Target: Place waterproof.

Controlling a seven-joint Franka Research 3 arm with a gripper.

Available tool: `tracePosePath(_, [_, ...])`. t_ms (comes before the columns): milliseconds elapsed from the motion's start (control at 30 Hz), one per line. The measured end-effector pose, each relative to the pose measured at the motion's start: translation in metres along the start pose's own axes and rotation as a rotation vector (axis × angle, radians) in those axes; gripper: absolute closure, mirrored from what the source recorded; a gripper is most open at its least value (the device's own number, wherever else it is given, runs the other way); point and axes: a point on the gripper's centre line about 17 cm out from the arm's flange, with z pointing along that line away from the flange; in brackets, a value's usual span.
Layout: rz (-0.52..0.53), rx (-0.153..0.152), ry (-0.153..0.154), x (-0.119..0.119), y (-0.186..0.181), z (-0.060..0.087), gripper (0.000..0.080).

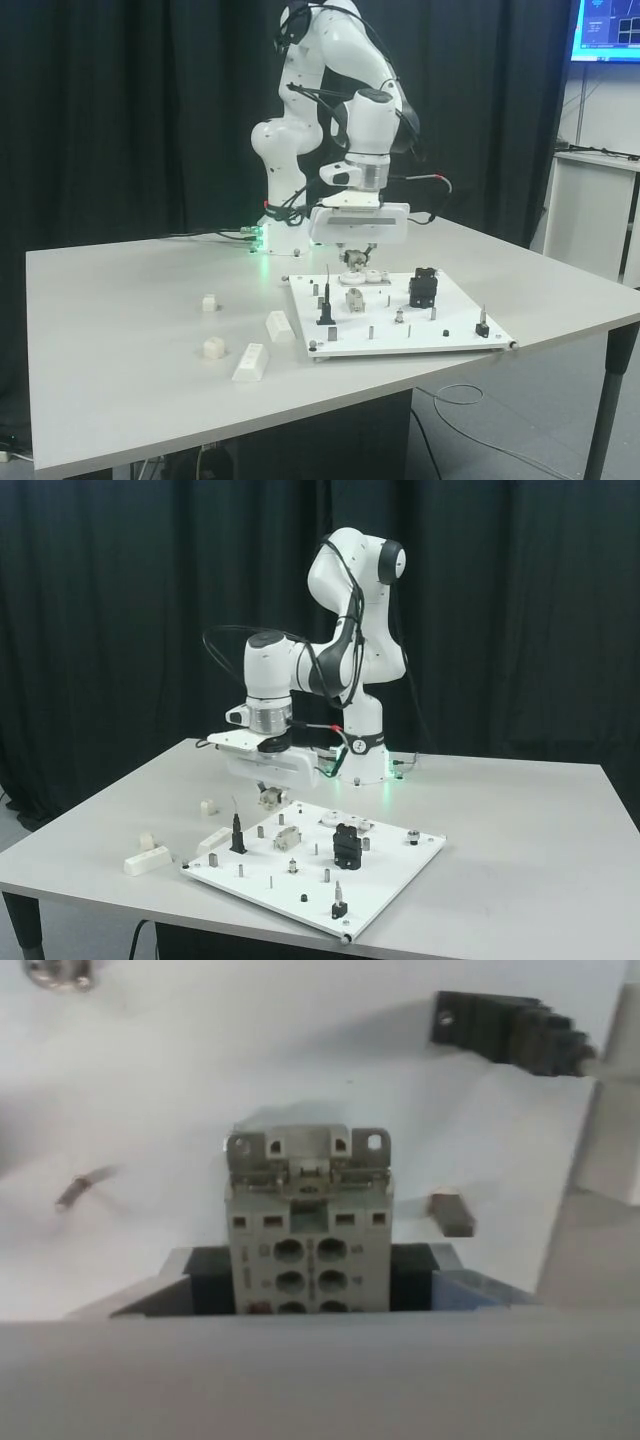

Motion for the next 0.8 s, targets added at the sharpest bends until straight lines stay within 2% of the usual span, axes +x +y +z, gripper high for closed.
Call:
tracePosePath(300, [-0.041,-0.060,-0.031,-0.007,0.033,0.003,0.0489])
tracePosePath(800, [-0.075,-0.117,-0.073,-0.015,0.094,0.014,0.0489])
